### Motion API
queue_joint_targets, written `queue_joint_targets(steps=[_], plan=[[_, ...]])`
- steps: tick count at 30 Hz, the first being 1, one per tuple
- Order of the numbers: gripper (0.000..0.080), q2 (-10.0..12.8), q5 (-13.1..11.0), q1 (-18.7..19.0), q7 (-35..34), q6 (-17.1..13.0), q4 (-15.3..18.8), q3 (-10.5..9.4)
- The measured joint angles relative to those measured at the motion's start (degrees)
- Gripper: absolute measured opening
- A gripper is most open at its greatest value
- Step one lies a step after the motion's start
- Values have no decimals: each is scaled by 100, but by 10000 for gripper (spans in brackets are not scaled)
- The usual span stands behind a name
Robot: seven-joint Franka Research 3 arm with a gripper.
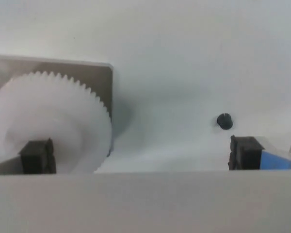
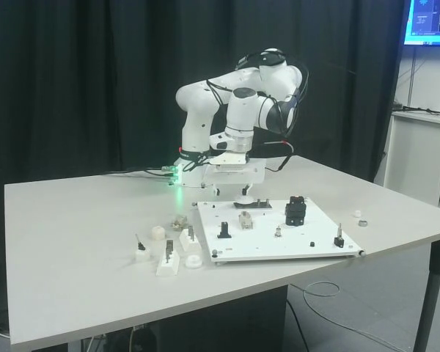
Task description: Insert large gear.
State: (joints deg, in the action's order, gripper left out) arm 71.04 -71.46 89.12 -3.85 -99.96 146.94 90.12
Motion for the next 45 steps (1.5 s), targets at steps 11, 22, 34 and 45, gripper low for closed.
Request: queue_joint_targets(steps=[11, 22, 34, 45], plan=[[800, 0, -63, -6, -126, -177, 0, -33], [800, 0, 38, -6, -169, -158, 24, -18], [800, 1, 182, 74, -285, 35, 24, 3], [800, 1, 95, 121, -337, -76, 22, -8]])
